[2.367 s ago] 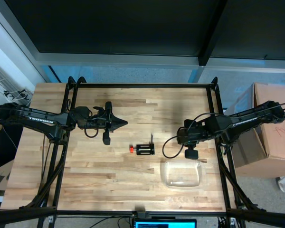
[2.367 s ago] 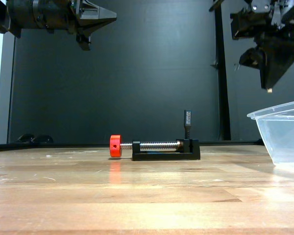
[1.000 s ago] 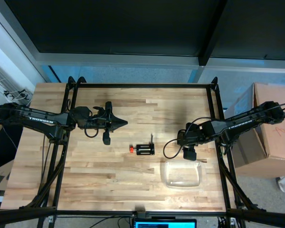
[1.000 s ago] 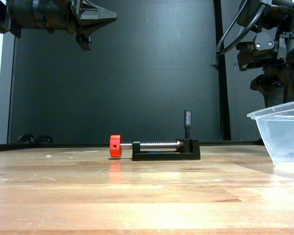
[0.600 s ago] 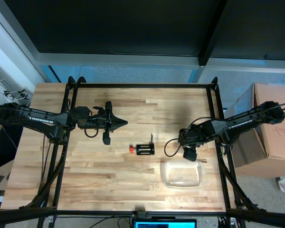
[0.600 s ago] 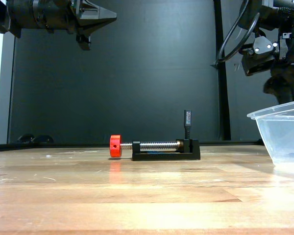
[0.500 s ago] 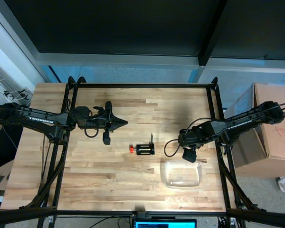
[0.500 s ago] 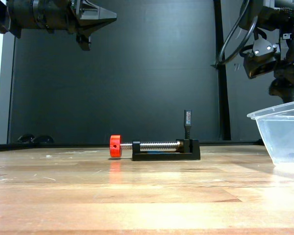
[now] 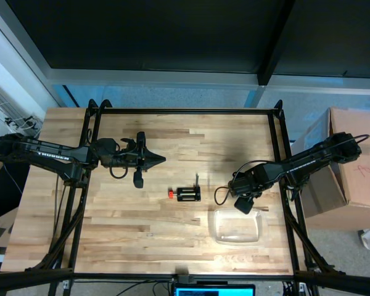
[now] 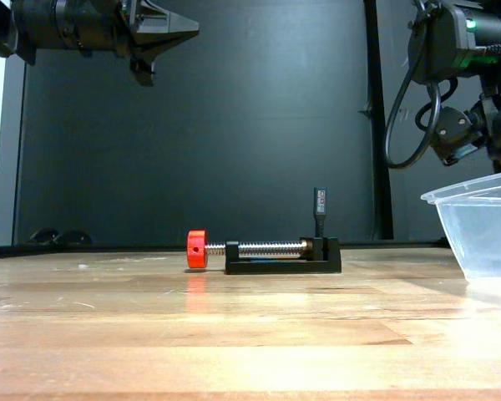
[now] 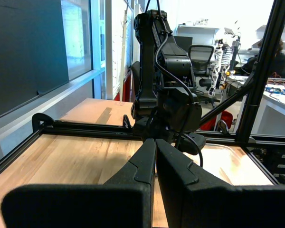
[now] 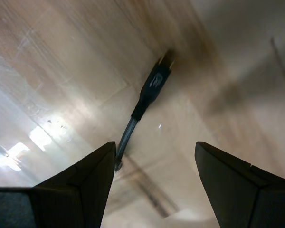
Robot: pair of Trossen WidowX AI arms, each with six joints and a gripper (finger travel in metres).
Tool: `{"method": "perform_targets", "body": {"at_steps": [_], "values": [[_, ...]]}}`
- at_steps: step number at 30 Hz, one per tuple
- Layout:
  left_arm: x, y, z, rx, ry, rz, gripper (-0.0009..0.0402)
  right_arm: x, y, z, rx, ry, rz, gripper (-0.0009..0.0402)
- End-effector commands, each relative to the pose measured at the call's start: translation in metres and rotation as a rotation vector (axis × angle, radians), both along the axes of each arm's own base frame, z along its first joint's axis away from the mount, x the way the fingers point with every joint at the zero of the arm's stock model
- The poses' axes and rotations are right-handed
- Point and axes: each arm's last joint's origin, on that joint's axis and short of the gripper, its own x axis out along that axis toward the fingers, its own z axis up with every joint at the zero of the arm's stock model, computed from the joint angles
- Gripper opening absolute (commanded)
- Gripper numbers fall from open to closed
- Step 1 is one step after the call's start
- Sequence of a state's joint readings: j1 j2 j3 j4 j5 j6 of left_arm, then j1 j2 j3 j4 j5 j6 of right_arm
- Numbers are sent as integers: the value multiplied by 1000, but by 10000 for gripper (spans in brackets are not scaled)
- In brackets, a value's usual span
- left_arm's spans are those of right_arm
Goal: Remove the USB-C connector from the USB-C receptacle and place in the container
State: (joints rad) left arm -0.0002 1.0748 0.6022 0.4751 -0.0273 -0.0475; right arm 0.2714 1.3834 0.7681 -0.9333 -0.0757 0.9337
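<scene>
Jaws: left gripper clenched, aloft | right gripper released, beside container | USB-C connector lying free

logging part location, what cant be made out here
Right wrist view, blurred: USB-C connector lies free under the open right claw; inside the container or not, cannot tell.
High view: connector too small.
Low view: right claw cut off at right edge; left claw, shut, high at left.

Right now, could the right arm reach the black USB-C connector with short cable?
Probably yes: the right gripper hangs open over the black USB-C connector, lying free beneath; left gripper, shut, hovers far left.
</scene>
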Motion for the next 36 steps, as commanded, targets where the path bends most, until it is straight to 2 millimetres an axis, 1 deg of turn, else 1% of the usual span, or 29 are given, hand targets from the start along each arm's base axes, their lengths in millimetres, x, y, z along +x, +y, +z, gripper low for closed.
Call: {"method": "perform_targets", "body": {"at_steps": [1,6,15,24,30,33,36], "values": [[0,0,0,0,0,0,0,0,1,-1,5,6,-25,232],[0,0,0,0,0,0,0,1,5,-3,52,31,-72,232],[0,0,0,0,0,0,0,4,14,-14,61,78,-159,232],[0,0,0,0,0,0,0,12,17,-26,64,84,-178,227],[0,0,0,0,0,0,0,14,19,-33,55,105,-177,194],[0,0,0,0,0,0,0,13,19,-33,55,106,-176,166],[0,0,0,0,0,0,0,13,19,-33,57,106,-175,127]]}}
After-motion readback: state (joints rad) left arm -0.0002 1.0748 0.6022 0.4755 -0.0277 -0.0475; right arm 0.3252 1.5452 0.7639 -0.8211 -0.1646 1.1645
